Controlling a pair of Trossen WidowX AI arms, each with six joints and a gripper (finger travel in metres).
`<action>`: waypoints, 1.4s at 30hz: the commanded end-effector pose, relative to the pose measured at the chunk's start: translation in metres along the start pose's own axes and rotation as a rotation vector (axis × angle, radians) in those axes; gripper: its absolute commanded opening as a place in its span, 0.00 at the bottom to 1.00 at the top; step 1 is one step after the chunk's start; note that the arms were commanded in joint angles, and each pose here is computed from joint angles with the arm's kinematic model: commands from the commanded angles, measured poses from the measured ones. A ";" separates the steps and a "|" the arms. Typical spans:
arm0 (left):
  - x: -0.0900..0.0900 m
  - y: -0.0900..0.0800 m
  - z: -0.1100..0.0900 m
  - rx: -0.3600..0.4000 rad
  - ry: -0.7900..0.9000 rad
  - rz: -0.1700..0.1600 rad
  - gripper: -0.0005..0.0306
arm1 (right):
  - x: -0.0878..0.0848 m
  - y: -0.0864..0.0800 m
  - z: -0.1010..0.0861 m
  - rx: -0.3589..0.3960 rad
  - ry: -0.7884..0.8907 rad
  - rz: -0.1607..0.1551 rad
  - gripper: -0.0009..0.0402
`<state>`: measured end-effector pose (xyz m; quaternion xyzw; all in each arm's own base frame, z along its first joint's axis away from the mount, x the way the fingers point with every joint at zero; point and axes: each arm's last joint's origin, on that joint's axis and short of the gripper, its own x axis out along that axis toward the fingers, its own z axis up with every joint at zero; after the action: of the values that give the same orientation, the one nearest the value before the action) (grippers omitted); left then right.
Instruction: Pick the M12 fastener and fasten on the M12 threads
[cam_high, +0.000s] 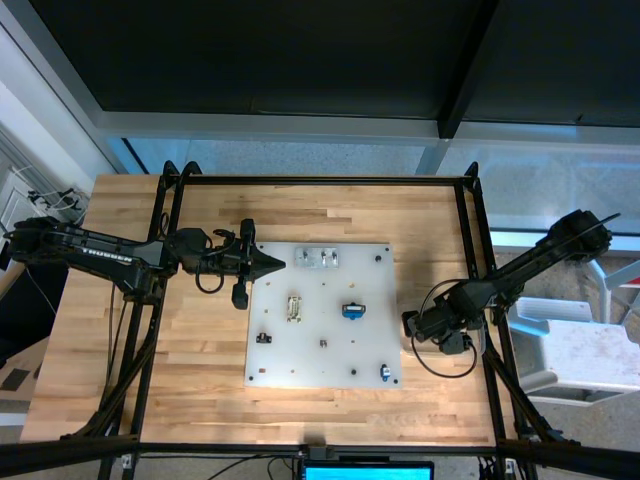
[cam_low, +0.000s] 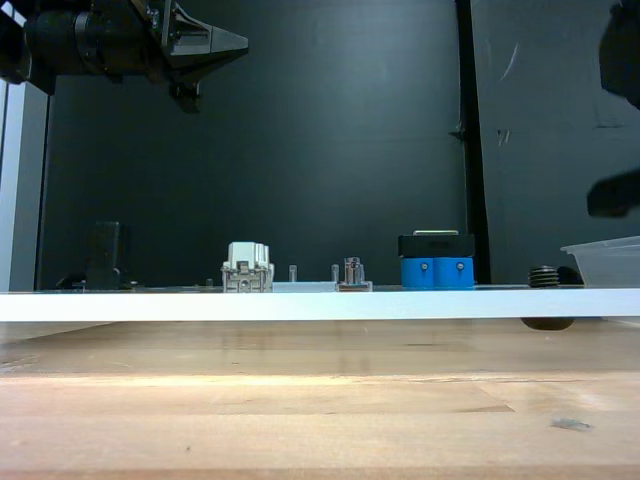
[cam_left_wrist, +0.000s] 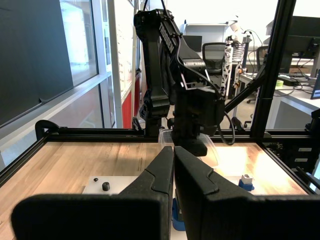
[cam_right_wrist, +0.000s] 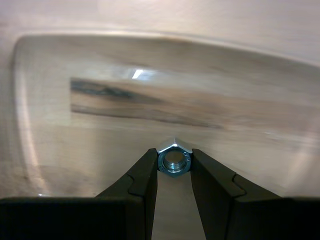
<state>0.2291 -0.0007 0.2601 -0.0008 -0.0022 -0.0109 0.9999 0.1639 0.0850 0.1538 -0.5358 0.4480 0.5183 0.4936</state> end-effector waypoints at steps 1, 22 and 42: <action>0.000 0.000 0.000 0.000 0.000 0.000 0.02 | -0.015 -0.005 0.002 0.015 0.003 0.008 0.12; 0.000 0.000 0.000 0.000 0.000 0.000 0.02 | -0.090 -0.082 0.020 0.089 -0.015 -0.033 0.12; 0.000 0.000 0.000 0.000 0.000 0.000 0.02 | -0.075 -0.176 0.049 0.226 -0.019 -0.030 0.12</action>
<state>0.2291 -0.0007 0.2602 -0.0008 -0.0024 -0.0109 0.9999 0.3247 0.1483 0.2423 -0.4806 0.4876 0.4650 0.5613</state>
